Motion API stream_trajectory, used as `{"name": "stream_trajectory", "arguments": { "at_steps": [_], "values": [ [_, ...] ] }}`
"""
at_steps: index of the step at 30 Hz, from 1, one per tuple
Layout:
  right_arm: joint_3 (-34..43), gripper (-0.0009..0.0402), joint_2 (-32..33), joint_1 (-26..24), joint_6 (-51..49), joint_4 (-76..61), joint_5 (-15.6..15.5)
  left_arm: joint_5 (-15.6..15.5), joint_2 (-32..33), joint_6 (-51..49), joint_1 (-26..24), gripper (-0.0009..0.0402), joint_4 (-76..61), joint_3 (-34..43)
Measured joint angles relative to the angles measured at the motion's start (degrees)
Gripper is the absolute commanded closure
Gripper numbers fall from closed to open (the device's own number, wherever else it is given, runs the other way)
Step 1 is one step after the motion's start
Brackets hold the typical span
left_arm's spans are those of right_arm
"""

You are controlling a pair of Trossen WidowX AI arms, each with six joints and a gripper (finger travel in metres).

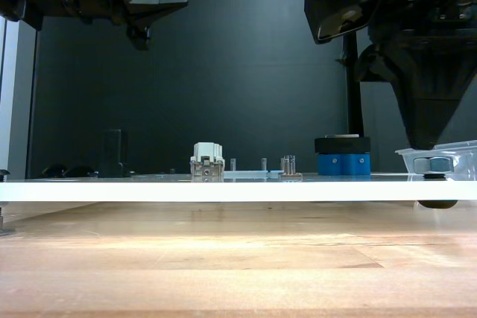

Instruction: Pick the M12 nut and place it on its threads and fasten

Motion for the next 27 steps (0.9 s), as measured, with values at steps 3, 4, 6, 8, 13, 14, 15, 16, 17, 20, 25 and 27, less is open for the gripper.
{"name": "stream_trajectory", "arguments": {
  "at_steps": [3, 4, 6, 8, 13, 14, 15, 16, 17, 20, 25, 27],
  "values": [
    [0.0, 0.0393, 0.26, 0.09, 0.04, 0.22, 0.28, 0.0, 0.0, 0.0, 0.0, 0.0393, 0.0, 0.02],
    [0.0, 0.0393, 0.48, 0.09, 0.07, 0.33, 0.37, 0.0, 0.0, 0.0, 0.0, 0.0393, 0.0, 0.0],
    [-0.02, 0.0393, 1.14, 0.04, 0.07, 0.7, 0.44, 0.0, 0.0, 0.0, 0.0, 0.0393, 0.0, 0.0],
    [-0.09, 0.0393, 1.64, 0.04, 0.07, 1.25, 0.61, 0.0, 0.0, 0.0, 0.0, 0.0393, 0.0, 0.02],
    [-0.17, 0.0393, 1.97, 0.31, 0.07, 2.08, -0.87, 0.0, 0.0, 0.0, 0.0, 0.0393, 0.0, 0.0],
    [-0.2, 0.0393, 1.97, 0.31, 0.11, 1.97, -2.8, 0.0, 0.0, 0.0, 0.0, 0.0393, 0.0, 0.0],
    [-0.22, 0.0393, 1.97, 0.26, -0.11, 1.77, -6.03, 0.0, 0.0, 0.0, 0.0, 0.0393, 0.0, 0.0],
    [-0.24, 0.0393, 1.97, 0.13, -0.66, 2.23, -10.4, 0.0, 0.0, 0.0, 0.0, 0.0393, 0.0, 0.0],
    [-0.22, 0.0393, 1.97, 0.11, -1.68, 2.8, -13.57, 0.0, 0.0, 0.0, 0.0, 0.0393, 0.02, 0.0],
    [-0.24, 0.0393, 1.97, 0.35, -3.56, 2.23, -16.61, 0.0, 0.0, 0.0, 0.0, 0.0393, 0.02, 0.0],
    [-0.07, 0.0393, 1.7, 0.2, -3.74, 0.24, -9.84, 0.0, 0.0, 0.0, 0.0, 0.0393, 0.02, 0.02],
    [0.31, 0.0393, 1.49, 0.17, -3.52, -0.76, -7.43, 0.0, 0.0, 0.0, 0.0, 0.0393, 0.02, 0.0]
  ]
}}
